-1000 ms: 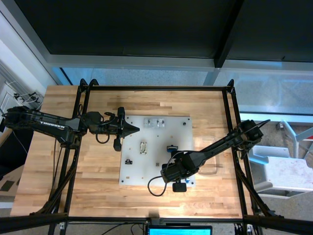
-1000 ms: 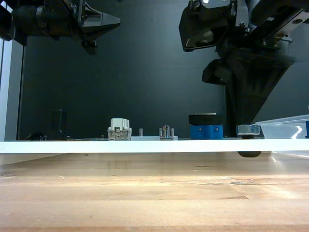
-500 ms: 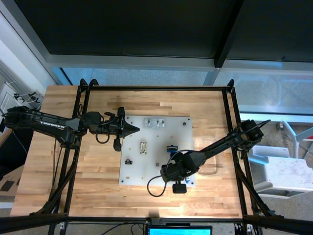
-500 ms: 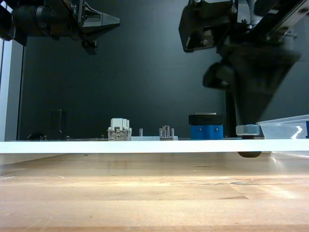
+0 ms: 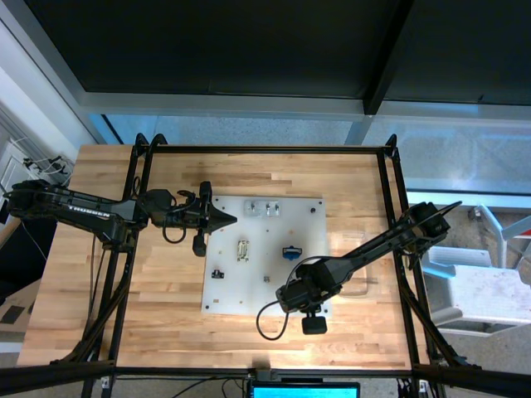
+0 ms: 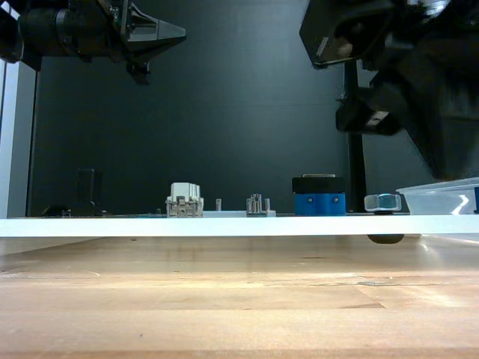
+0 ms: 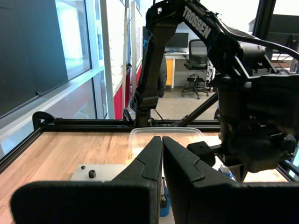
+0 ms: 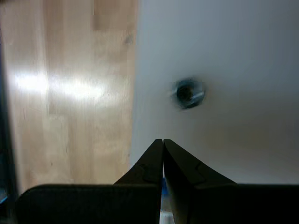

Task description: Pick the M12 fastener and fasten on the M12 threads

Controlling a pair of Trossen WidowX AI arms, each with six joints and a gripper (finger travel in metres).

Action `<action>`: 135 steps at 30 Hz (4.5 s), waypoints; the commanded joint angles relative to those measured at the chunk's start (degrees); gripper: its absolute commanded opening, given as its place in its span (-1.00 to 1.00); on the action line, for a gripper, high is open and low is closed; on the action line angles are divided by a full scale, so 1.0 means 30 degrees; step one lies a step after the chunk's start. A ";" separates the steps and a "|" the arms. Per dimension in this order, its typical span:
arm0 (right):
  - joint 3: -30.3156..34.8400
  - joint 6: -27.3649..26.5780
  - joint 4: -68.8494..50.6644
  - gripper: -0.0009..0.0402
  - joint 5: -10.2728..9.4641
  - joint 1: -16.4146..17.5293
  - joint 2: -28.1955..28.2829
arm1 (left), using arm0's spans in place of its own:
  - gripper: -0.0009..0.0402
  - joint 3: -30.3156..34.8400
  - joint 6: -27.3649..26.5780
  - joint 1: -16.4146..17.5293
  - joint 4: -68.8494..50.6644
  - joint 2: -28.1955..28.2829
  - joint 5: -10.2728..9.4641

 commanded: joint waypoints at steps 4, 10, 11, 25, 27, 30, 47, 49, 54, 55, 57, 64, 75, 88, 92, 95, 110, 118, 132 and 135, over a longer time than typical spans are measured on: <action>0.0299 0.0372 0.0015 -0.96 0.2754 -0.0022 -0.0007 | -0.96 0.0007 0.0000 0.0007 0.0000 0.0000 0.0000; 0.0306 0.0415 0.0255 -0.96 0.3293 -0.0015 0.0539 | -0.96 0.0007 0.0000 0.0000 0.0000 0.0007 0.0000; 0.0306 0.0459 0.0321 -0.96 0.3293 0.0022 0.0583 | -0.96 0.0007 0.0000 0.0000 0.0000 0.0007 0.0000; 0.0270 -0.0474 0.0692 -0.96 -0.0197 0.0058 0.0809 | -0.96 0.0007 0.0000 0.0000 0.0007 0.0007 0.0000; 0.0270 -0.1151 0.0561 -0.96 -0.2412 0.0058 0.0699 | -0.96 0.0007 0.0000 0.0000 0.0000 0.0007 0.0000; 0.0270 -0.1173 0.0168 -0.96 -0.2266 0.0058 0.0525 | -0.96 0.0007 0.0000 0.0000 -0.0007 0.0007 0.0000; 0.0284 0.0408 0.0160 -0.96 0.2448 0.0051 0.0393 | -0.96 0.0007 0.0000 0.0000 0.0000 0.0007 0.0000; 0.0284 0.0415 0.0211 -0.96 0.2514 0.0058 0.0561 | -0.96 0.0007 0.0000 0.0007 0.0000 0.0007 0.0000; 0.0270 0.0546 0.0393 -0.96 0.2812 0.0066 0.0801 | -0.96 0.0007 0.0000 0.0000 0.0000 0.0007 0.0000; 0.0270 0.0568 0.0437 -0.96 0.2958 0.0066 0.0801 | -0.96 0.0007 0.0000 0.0000 0.0000 0.0007 0.0000; 0.0270 0.0568 0.0517 -0.96 0.2922 0.0058 0.0801 | -0.96 0.0007 0.0000 0.0007 0.0000 0.0007 0.0000; 0.0248 0.0546 0.0852 -0.96 0.1763 0.0058 0.0801 | -0.96 0.0007 0.0000 0.0007 0.0000 0.0007 0.0000; 0.0117 -0.0882 0.0831 -0.96 -0.2506 0.0066 0.0670 | -0.96 0.0007 0.0000 0.0000 0.0000 0.0007 0.0000; 0.0117 0.0131 0.0466 -0.96 0.1515 0.0058 0.0503 | -0.96 0.0007 0.0000 0.0007 0.0000 0.0007 0.0000; 0.0109 0.0546 0.0299 -0.96 0.2557 0.0058 0.0503 | -0.96 0.0007 0.0000 0.0000 0.0000 0.0007 0.0000; 0.0102 0.0685 0.0233 -0.96 0.3089 0.0058 0.0510 | -0.96 0.0007 0.0000 0.0007 0.0000 0.0007 0.0000; 0.0335 -0.0102 0.0831 -0.96 -0.1676 0.0109 0.0882 | -0.96 0.0007 0.0000 0.0000 0.0000 0.0007 0.0000; 0.0335 0.0022 0.0270 -0.96 -0.1115 0.0102 0.0510 | -0.96 0.0007 0.0000 0.0007 0.0000 0.0007 0.0000; 0.0284 0.1209 0.0270 -0.96 0.3592 0.0095 0.0780 | -0.96 0.0007 0.0000 0.0000 0.0000 0.0007 0.0000; 0.0284 0.1202 0.0503 -0.96 0.3570 0.0102 0.0903 | -0.96 0.0007 0.0000 0.0000 0.0000 0.0007 0.0000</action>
